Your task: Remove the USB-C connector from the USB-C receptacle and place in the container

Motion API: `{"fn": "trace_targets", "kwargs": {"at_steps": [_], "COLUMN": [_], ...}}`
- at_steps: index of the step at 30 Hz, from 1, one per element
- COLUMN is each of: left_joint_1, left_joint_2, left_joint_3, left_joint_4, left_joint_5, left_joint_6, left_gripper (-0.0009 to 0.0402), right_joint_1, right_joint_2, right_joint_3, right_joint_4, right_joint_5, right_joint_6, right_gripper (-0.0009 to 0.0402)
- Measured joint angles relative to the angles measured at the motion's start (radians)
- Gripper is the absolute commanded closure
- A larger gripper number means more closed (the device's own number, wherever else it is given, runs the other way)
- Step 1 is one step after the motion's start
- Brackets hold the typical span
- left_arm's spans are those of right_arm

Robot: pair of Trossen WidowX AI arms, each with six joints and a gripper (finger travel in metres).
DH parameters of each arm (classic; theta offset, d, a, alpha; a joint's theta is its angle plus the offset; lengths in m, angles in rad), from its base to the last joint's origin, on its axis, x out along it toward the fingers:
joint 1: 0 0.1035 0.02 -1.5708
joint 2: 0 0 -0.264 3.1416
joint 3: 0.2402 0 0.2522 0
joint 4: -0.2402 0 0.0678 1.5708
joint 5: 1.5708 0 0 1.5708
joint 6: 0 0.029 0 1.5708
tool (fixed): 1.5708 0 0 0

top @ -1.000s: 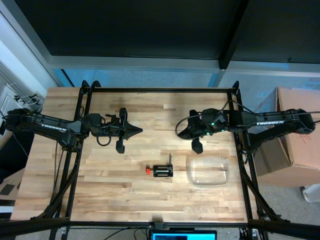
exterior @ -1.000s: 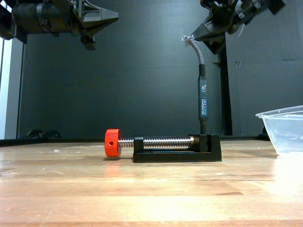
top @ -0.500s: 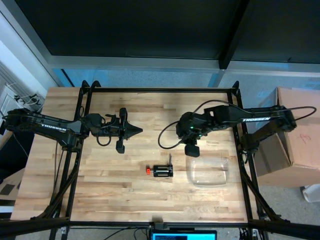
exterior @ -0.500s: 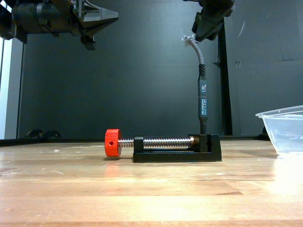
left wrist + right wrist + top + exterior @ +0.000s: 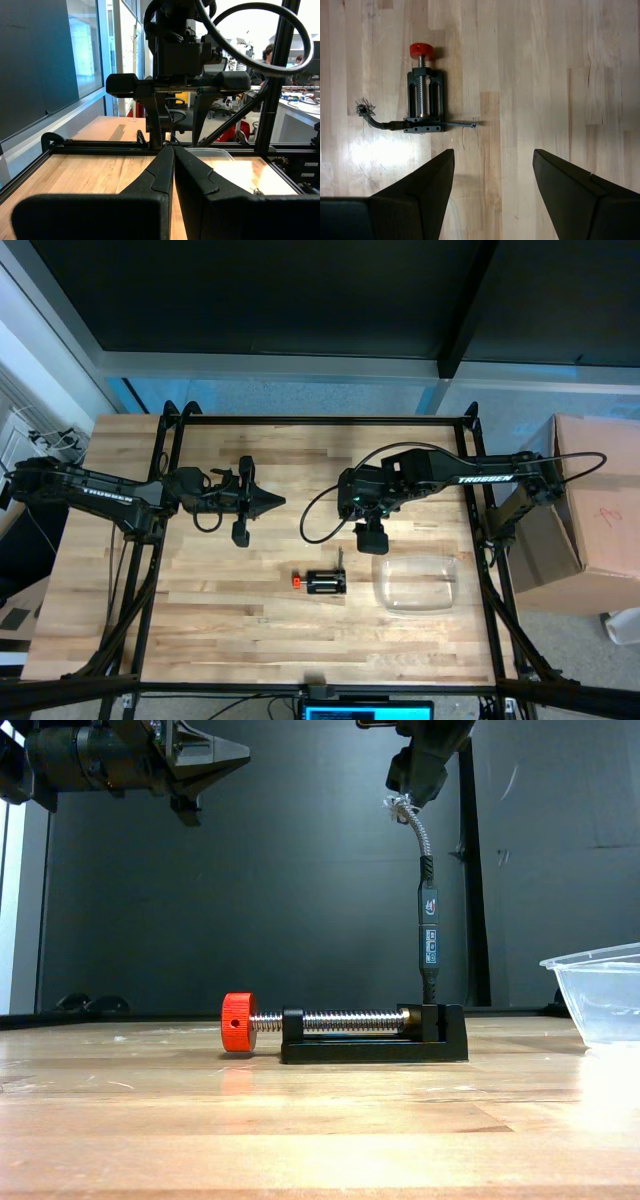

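My right gripper (image 5: 368, 537) has swung left over the last second, away from above the container (image 5: 415, 559), and it now hangs almost over the vise (image 5: 375, 1038). In the low view it sits just above the frayed end of the cable. Its fingers are spread wide and hold nothing. The USB-C connector (image 5: 428, 905) has not shifted. It stands upright, fully seated in the USB-C receptacle (image 5: 431, 952) that the vise clamps, with its cable stub curving up and left. My left gripper (image 5: 274, 502) stays where it was, high over the far left of the table (image 5: 210, 620), with its fingers pressed together on nothing. I judge the approach nearly lined up, with the descent, the grip and the pull not yet done.
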Motion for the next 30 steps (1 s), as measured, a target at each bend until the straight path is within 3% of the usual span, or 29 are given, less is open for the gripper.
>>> {"fn": "trace_targets", "kwargs": {"at_steps": [22, 30], "left_joint_1": [0.000, 0.000], "left_joint_2": [0.000, 0.000], "left_joint_3": [0.000, 0.000], "left_joint_4": [0.000, 0.000], "left_joint_5": [0.000, 0.000], "left_joint_6": [0.000, 0.000], "left_gripper": [0.0393, 0.0393], "right_joint_1": [0.006, 0.010], "right_joint_2": [0.019, 0.019], "right_joint_3": [0.004, -0.064], "right_joint_4": [0.005, 0.052], "right_joint_5": [0.024, 0.024], "right_joint_6": [0.005, 0.016], "right_gripper": [0.0160, 0.0160]}}
